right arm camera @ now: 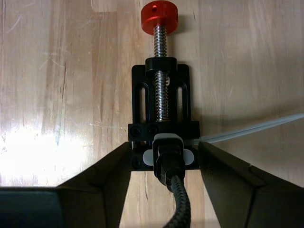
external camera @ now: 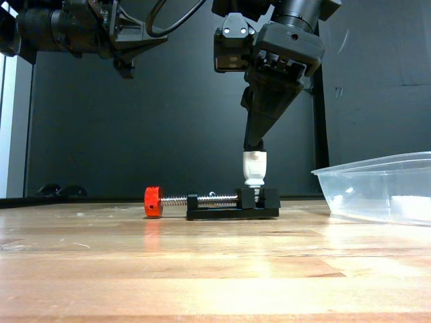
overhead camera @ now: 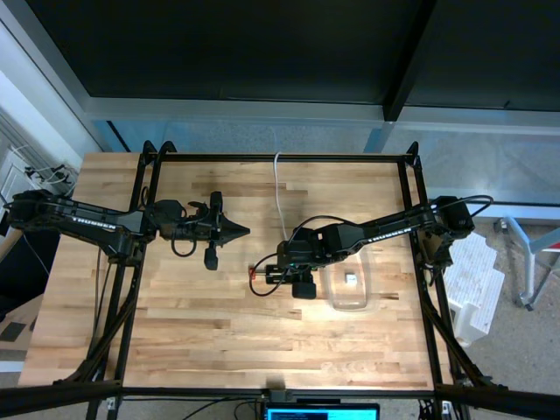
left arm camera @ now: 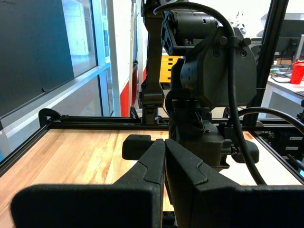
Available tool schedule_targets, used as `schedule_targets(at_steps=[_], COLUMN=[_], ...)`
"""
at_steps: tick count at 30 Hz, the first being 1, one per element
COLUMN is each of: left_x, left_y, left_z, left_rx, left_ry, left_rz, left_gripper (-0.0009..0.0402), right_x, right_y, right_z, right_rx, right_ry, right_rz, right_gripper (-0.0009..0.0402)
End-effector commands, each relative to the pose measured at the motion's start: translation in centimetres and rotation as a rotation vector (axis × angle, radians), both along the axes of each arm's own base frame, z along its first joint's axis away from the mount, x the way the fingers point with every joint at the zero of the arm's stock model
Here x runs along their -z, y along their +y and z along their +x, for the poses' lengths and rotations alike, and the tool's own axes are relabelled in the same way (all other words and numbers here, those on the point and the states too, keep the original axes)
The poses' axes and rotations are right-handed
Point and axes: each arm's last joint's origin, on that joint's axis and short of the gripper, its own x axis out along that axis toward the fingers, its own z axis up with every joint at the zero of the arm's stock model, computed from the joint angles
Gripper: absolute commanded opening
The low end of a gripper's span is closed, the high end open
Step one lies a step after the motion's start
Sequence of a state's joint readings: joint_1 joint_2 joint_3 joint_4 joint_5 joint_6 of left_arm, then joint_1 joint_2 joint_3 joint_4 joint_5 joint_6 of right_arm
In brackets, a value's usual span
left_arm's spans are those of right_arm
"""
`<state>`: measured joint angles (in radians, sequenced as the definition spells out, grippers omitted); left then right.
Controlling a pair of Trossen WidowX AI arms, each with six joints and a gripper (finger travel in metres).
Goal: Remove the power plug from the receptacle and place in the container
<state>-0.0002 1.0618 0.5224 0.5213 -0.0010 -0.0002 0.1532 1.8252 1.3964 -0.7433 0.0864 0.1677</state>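
The power plug is a small dark piece seated in the white-faced receptacle, and a dark braided cord runs off it toward the camera. The receptacle stands upright in a black vise with a red-orange knob. My right gripper hangs straight above it, open, one finger on each side of the plug and not touching it. The clear container lies just right of the vise. My left gripper is shut on nothing, raised over the table's left half.
A small whitish block lies inside the container. The long white cable runs from the receptacle toward the table's far edge. A black metal frame borders the wooden table.
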Motion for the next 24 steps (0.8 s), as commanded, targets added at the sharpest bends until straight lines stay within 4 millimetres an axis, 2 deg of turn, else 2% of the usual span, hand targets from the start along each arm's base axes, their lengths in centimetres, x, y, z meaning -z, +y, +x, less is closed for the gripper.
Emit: schedule_targets(at_steps=[1,20,24], left_x=[0.00,0.00,0.00], left_y=[0.00,0.01,0.00], left_z=[0.01,0.01,0.01], left_rx=[0.000,0.000,0.000], left_ry=[0.000,0.000,0.000], left_rz=[0.000,0.000,0.000], left_gripper=[0.0000,0.0000,0.0000], right_x=[-0.03,-0.02,-0.05], right_y=[-0.01,-0.01,-0.01], right_z=[-0.07,-0.07,-0.07], right_rx=[-0.001,-0.001,-0.001], right_ry=[0.003,0.003,0.002], right_rz=[-0.001,-0.001,-0.001], right_gripper=[0.0154,0.0002,0.0005])
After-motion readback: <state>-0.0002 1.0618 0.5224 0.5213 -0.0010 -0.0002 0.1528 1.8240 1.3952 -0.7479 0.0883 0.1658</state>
